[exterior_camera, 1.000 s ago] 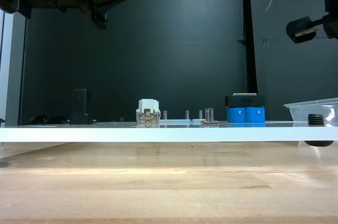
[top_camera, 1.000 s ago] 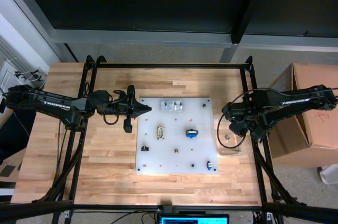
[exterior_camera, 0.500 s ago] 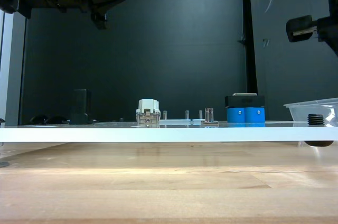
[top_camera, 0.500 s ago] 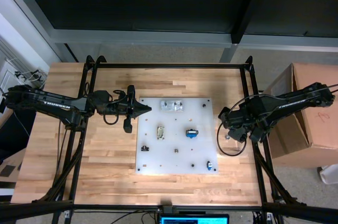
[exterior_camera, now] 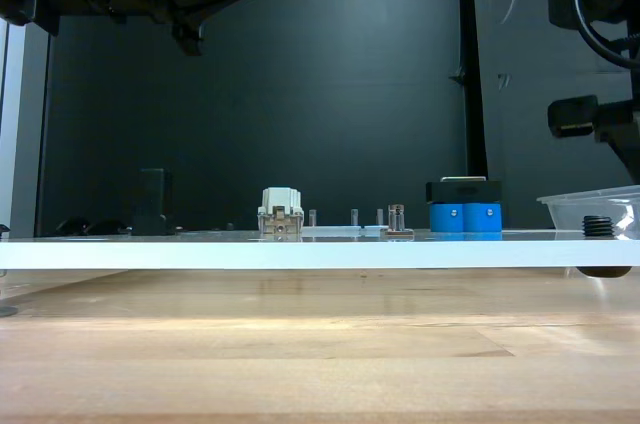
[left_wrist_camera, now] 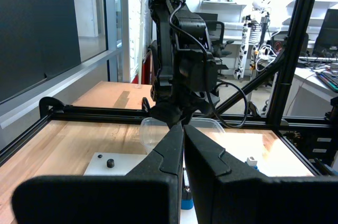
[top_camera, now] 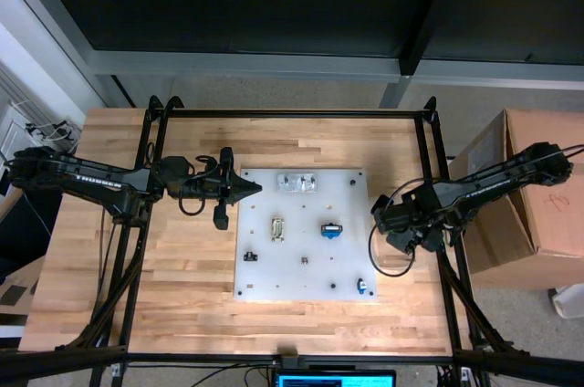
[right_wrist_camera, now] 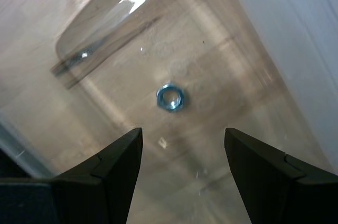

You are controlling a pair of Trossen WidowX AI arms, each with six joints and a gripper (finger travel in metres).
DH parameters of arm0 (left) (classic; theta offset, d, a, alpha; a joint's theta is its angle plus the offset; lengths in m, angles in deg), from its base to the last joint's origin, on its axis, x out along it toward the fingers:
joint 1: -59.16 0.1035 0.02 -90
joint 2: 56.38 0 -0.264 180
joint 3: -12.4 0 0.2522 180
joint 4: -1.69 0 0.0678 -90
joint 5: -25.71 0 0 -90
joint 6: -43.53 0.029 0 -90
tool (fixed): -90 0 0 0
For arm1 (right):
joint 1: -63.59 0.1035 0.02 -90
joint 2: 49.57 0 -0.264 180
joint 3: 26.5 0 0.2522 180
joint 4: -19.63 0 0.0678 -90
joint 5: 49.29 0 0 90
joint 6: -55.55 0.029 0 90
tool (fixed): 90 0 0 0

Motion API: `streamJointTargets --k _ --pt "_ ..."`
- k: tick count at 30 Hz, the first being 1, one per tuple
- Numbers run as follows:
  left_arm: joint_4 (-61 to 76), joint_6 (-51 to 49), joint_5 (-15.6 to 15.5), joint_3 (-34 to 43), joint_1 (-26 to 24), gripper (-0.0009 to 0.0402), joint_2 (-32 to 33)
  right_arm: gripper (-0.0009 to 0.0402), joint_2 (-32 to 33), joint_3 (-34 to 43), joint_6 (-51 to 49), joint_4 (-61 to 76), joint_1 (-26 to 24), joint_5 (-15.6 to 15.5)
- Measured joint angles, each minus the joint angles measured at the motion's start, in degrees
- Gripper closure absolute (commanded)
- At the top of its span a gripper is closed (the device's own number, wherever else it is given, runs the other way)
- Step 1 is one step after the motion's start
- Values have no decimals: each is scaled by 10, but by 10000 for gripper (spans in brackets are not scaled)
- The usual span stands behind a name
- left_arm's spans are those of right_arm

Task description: Pick the M12 nut and place it on its threads and fasten

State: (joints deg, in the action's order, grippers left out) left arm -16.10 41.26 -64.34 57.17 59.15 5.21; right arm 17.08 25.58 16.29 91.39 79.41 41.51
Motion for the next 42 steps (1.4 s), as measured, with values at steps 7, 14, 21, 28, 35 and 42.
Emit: streamJointTargets --k 7,14,21,28,35,42 --pt "0 0 0 0 0 393 0 187 16 -35 0 -48 12 2" --pt "0 0 0 0 0 393 0 189 40 -58 1 -95 16 2" --pt "0 0 0 0 0 393 0 190 59 -61 2 -116 17 1" --pt "0 0 0 0 0 393 0 214 59 -61 17 -121 17 1" --pt "0 0 0 0 0 393 0 263 59 -61 43 -122 18 -3" --pt "0 0 0 0 0 393 0 311 59 -61 44 -122 19 -3"
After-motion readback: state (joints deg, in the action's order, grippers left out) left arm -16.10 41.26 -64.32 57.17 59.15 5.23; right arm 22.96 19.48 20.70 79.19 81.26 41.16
